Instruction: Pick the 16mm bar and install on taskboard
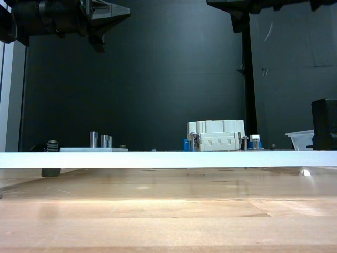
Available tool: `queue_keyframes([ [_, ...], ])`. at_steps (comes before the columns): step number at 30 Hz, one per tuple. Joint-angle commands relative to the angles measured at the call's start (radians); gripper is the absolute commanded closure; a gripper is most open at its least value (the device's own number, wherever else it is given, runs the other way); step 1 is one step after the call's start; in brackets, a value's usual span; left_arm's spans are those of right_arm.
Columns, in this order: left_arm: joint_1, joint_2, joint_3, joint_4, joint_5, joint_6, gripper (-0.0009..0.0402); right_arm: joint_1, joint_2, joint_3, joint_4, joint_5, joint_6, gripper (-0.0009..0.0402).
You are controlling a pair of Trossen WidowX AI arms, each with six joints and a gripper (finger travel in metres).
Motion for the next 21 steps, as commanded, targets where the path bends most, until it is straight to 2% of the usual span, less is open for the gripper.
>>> queue_keyframes([
  [1, 0.000, 0.000, 0.000, 0.000, 0.000, 0.000, 0.0393, -0.026, 0.000, -0.044, 0.076, -0.042, 0.020, 0.0394],
  [3, 0.000, 0.000, 0.000, 0.000, 0.000, 0.000, 0.0393, -0.032, 0.000, -0.072, 0.125, -0.026, 0.024, 0.0394],
  [7, 0.000, 0.000, 0.000, 0.000, 0.000, 0.000, 0.0393, -0.047, 0.001, -0.114, 0.183, -0.056, 0.026, 0.0394],
  [12, 0.000, 0.000, 0.000, 0.000, 0.000, 0.000, 0.0393, -0.058, 0.000, -0.150, 0.234, -0.058, 0.030, 0.0394],
  [14, 0.000, 0.000, 0.000, 0.000, 0.000, 0.000, 0.0393, -0.058, 0.000, -0.162, 0.258, -0.081, 0.044, 0.0394],
  [21, 0.000, 0.000, 0.000, 0.000, 0.000, 0.000, 0.0393, -0.058, 0.000, -0.172, 0.263, -0.081, 0.051, 0.0393],
])
